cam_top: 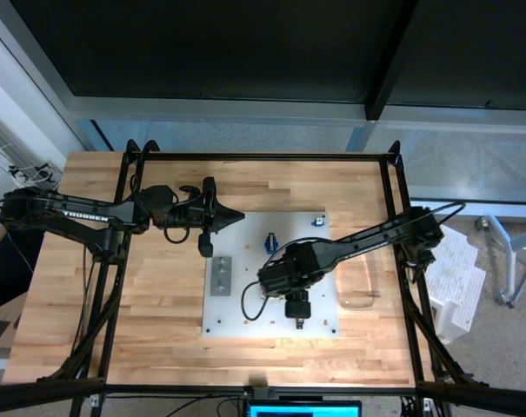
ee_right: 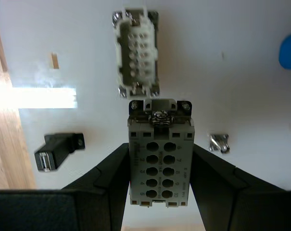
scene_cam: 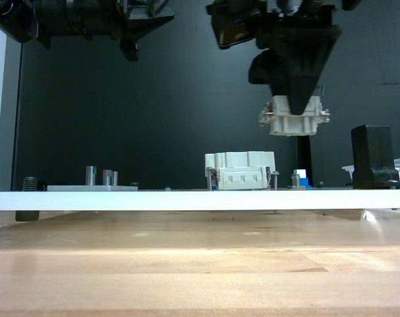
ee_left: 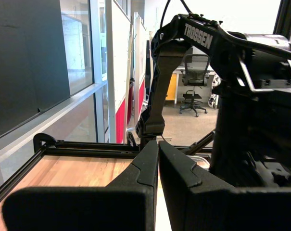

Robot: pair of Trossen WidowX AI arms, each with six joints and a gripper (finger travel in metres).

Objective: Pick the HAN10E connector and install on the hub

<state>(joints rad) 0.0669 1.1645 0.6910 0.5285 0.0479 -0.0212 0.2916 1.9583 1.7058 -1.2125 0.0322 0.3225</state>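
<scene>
HAN10E connector (ee_right: pixel 159 163) sits clamped in the right gripper (scene_cam: pixel 295 105), raised beside the hub (ee_right: pixel 135 53); left gripper (ee_left: pixel 158 144), closed, over board's (cam_top: pixel 236 321) far edge.

Left gripper (ee_left: pixel 158 147) closed, raised; right gripper (scene_cam: pixel 295 105) pinching HAN10E connector (ee_right: pixel 159 154).

Grey-beige HAN10E connector (ee_right: pixel 159 161), cream hub (ee_right: pixel 134 53)

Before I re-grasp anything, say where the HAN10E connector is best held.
Grip its two long flat sides from above, as the right gripper does now with the HAN10E connector: those sides are parallel and plain, the short ends carry metal hardware, and the underside is free for the hub. The left gripper hangs shut over the far left corner of the board.
</scene>
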